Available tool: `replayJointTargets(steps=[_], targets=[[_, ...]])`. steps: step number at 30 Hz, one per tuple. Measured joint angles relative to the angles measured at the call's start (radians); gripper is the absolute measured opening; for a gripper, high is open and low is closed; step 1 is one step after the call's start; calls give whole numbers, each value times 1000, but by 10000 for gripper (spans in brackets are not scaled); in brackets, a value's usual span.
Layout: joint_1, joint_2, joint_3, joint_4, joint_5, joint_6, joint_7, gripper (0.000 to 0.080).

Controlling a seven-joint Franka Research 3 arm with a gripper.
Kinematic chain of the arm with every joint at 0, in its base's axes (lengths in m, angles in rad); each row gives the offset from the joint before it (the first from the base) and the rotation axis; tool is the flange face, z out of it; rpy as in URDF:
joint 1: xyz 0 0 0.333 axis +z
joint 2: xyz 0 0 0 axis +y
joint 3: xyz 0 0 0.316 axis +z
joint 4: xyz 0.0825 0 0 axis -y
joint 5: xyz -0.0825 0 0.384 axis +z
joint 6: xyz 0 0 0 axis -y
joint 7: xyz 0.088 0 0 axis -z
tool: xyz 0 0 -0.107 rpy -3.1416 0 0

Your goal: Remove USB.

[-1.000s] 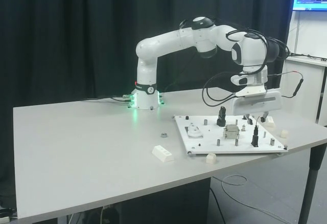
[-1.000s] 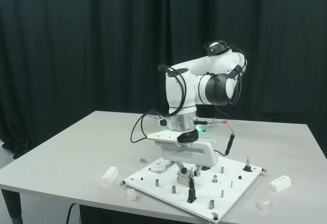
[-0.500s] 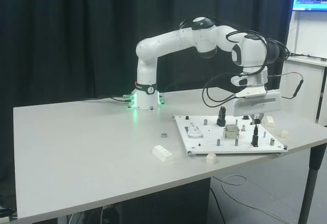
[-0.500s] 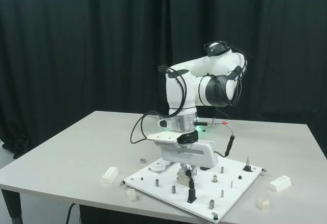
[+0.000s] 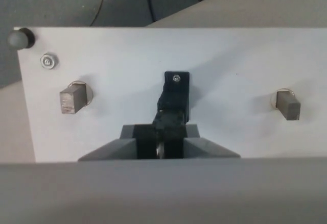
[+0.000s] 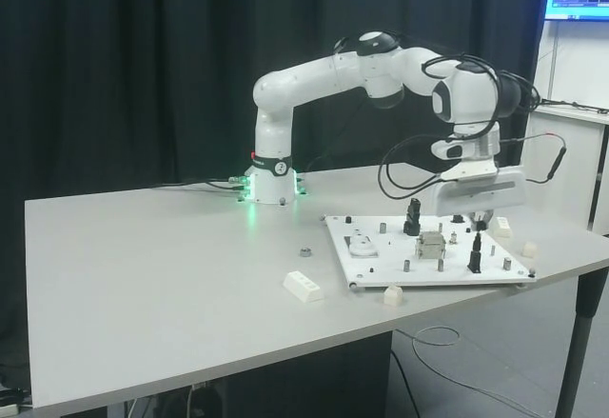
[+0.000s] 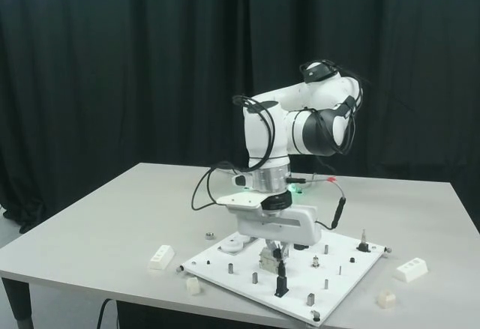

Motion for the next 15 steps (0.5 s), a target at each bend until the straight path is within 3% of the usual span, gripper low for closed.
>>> replayJointTargets(steps=[5,15], targets=[[0,3,-15,13,-3,-10,9,28],[0,18,-66,40,-25,-78,17,26]])
